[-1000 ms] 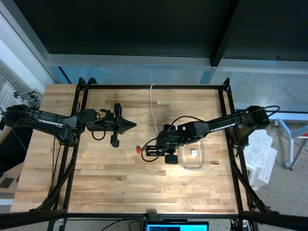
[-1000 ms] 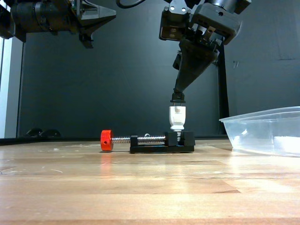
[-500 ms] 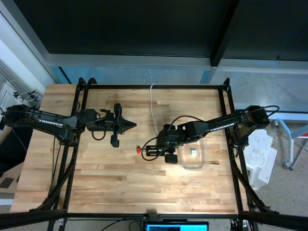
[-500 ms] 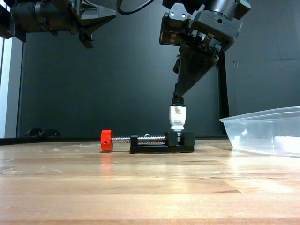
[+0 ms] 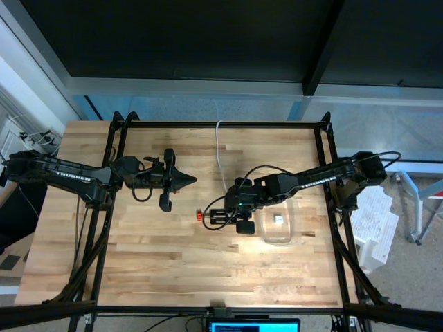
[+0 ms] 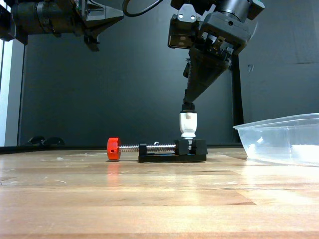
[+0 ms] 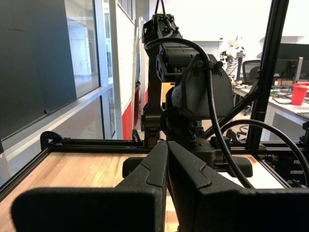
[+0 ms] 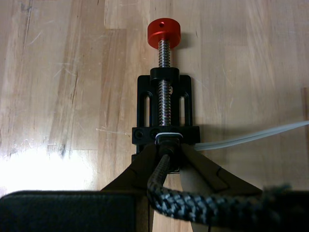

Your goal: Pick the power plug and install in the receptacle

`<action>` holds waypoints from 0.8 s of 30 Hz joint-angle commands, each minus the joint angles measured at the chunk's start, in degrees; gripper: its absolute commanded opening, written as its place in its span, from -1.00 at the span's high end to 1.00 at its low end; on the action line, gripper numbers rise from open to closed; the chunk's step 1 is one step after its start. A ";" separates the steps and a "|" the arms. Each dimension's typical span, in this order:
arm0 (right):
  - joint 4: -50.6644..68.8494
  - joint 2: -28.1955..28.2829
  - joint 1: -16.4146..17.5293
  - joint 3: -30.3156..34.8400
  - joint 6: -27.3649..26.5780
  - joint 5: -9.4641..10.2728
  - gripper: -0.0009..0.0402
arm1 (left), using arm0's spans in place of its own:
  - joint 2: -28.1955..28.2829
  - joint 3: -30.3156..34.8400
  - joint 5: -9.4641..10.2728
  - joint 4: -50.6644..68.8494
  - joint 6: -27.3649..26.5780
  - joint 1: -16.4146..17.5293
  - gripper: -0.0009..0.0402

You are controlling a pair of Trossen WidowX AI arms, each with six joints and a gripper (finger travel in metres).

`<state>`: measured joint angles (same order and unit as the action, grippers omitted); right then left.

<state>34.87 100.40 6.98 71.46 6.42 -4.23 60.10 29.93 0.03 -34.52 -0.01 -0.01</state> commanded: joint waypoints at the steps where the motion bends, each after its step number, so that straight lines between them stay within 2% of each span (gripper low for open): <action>1: 0.94 0.20 -0.15 0.96 -0.70 -0.24 0.76 | 0.02 0.02 0.00 -0.02 0.00 0.02 0.96; 13: 1.81 -0.79 -0.09 1.92 -1.16 -0.22 0.47 | 0.00 0.02 0.00 -0.02 0.02 0.00 0.96; 24: 2.43 -4.74 0.02 1.97 -0.92 -0.15 0.26 | 0.00 0.02 0.00 -0.02 0.00 0.02 0.96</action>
<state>37.67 96.51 6.79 73.12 5.30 -5.17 60.10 29.93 0.05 -34.52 -0.01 -0.01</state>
